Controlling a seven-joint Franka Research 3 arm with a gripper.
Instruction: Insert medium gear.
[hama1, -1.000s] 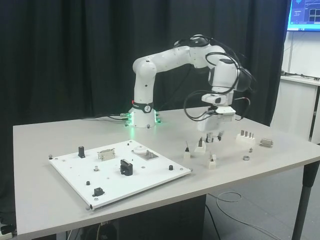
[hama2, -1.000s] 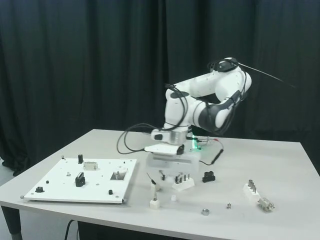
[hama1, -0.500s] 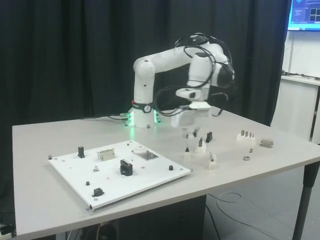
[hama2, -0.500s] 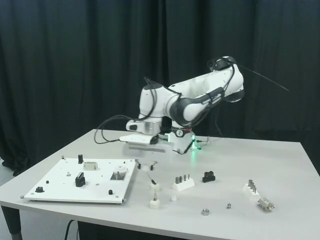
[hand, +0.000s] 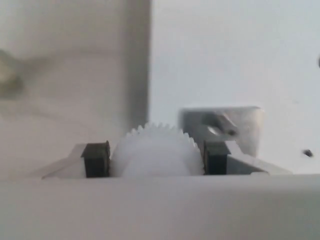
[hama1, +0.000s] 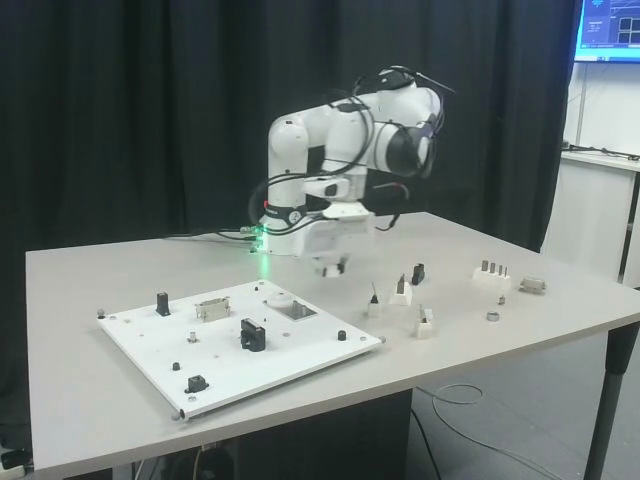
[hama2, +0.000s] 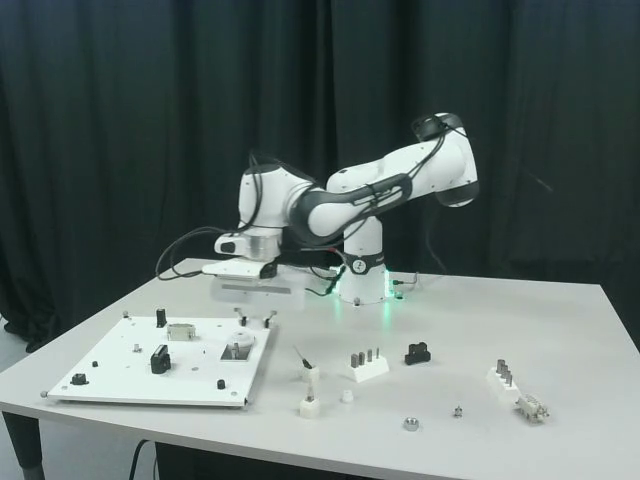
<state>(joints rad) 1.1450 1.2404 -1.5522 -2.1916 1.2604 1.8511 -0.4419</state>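
a robotics laboratory: a white arm (hama1: 330, 130) bolted to a grey table (hama1: 90, 390), black curtains (hama2: 120, 130) enclosing the cell, a white assembly board (hama2: 120, 385) with small fixtures, and a monitor screen (hama1: 608, 30) in the corner.

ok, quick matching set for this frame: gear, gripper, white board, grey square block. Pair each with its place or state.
Things:
1. white gear
2. gripper
3. white board
4. grey square block

Places or states:
A. lying flat on the grey table
B. clamped between the two black fingertips
C. mounted on the board
D. hovering above the board's far edge, off the surface

Pairs: 1-B, 2-D, 3-A, 4-C
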